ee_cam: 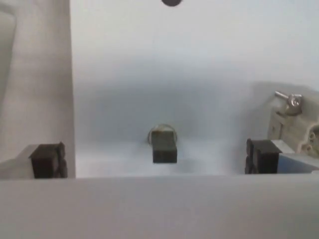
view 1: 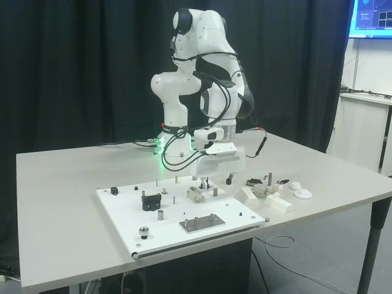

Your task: Remove square peg 3.

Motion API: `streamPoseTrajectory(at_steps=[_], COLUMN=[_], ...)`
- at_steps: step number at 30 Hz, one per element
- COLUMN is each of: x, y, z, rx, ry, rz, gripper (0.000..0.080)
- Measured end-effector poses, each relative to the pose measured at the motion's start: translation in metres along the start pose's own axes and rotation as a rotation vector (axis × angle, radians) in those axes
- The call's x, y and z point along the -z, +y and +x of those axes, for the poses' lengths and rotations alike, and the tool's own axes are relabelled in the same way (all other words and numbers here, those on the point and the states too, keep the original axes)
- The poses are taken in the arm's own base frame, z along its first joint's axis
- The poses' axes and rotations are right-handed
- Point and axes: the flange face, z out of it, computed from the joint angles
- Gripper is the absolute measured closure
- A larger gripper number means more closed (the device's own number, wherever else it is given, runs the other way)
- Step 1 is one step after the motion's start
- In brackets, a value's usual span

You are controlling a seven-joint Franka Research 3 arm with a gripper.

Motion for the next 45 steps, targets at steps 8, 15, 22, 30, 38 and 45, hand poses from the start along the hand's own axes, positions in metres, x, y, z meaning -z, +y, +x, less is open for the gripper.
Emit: streamPoseTrajectory(at_steps=[8,15,22,30,38,45], x=[-0.013,-0.019,-0.021,-0.025,-0.027,-0.027], y=[-0.003,-0.004,-0.003,0.000,0.001,0.003], z=[0.003,0.005,0.008,0.008,0.009,0.010], rx=[-0.012,-0.021,-0.026,-0.044,-0.055,-0.069], ry=[-0.030,-0.054,-0.069,-0.083,-0.086,-0.086], rz=[-0.016,-0.024,-0.032,-0.031,-0.028,-0.028], gripper=[0.0003,0.0003,0.0003,0.0003,0.0003,0.0116])
